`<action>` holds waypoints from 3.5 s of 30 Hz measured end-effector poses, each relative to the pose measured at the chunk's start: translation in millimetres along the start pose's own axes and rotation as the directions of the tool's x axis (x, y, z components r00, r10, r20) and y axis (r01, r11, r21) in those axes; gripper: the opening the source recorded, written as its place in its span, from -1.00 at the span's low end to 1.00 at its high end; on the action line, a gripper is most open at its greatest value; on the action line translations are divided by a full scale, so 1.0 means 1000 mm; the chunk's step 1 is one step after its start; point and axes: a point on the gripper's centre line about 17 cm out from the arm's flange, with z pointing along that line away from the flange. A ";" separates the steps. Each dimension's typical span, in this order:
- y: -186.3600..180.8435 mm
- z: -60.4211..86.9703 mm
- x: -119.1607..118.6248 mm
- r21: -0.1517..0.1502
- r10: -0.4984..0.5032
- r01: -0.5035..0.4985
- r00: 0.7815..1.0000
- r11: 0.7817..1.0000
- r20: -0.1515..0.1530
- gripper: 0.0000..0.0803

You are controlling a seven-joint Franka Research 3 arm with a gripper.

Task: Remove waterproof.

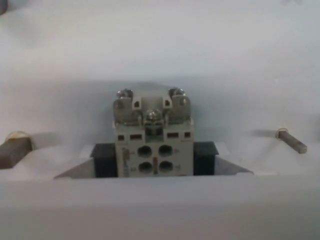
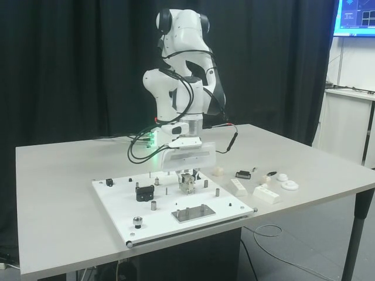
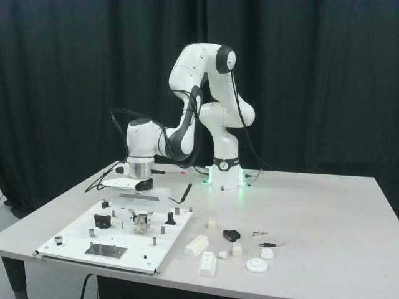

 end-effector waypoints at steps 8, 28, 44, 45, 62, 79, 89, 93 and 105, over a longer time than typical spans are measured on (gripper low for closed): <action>0.000 0.000 0.000 0.000 0.000 0.000 1.000 1.000 0.000 -0.22; 0.000 -0.002 0.001 0.000 0.009 -0.009 1.000 1.000 0.005 -0.22; 0.000 -0.003 0.002 -0.002 -0.001 0.001 1.000 1.000 0.011 -0.22; 0.000 -0.003 0.002 -0.002 -0.001 0.001 1.000 1.000 0.012 -0.22; 0.000 -0.003 0.001 -0.008 -0.013 0.013 1.000 1.000 0.014 -0.22; 0.000 -0.003 0.001 -0.009 -0.018 0.019 1.000 1.000 0.016 -0.22; 0.000 -0.004 0.001 -0.014 -0.029 0.029 0.999 0.999 0.018 -0.22; 0.000 -0.004 0.001 -0.014 -0.030 0.030 0.999 0.999 0.018 -0.22; 0.000 -0.004 0.001 -0.016 -0.032 0.032 0.999 0.999 0.019 -0.22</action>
